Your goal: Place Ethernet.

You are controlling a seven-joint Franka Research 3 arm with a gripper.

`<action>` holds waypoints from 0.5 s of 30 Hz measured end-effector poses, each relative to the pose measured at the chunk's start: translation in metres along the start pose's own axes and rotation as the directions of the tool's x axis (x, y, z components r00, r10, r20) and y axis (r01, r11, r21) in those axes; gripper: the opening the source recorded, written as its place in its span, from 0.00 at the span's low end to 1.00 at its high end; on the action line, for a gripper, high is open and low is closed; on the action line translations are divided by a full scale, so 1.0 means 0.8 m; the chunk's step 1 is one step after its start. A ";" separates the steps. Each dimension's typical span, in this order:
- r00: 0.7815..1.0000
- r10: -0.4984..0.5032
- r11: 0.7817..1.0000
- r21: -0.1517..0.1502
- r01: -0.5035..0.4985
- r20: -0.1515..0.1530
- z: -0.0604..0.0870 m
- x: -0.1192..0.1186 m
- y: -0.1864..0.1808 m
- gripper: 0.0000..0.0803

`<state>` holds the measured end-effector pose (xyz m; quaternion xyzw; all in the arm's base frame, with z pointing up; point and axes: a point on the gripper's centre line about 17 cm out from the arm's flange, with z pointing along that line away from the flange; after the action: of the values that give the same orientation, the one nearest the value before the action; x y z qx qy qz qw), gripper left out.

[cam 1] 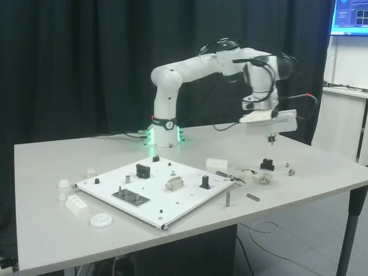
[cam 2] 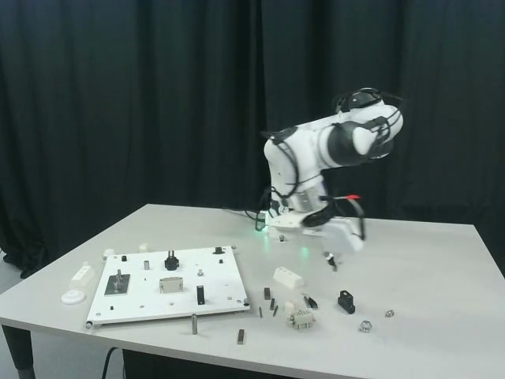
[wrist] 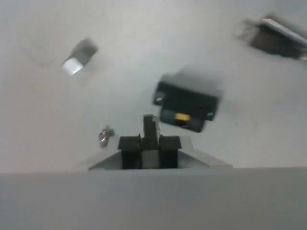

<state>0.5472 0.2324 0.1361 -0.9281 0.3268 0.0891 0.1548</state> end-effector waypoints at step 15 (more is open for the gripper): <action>0.959 -0.282 0.955 -0.080 0.284 0.042 0.067 -0.061 -0.048 0.09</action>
<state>0.5302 0.3077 0.1075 -0.9696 0.1841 0.0937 0.1309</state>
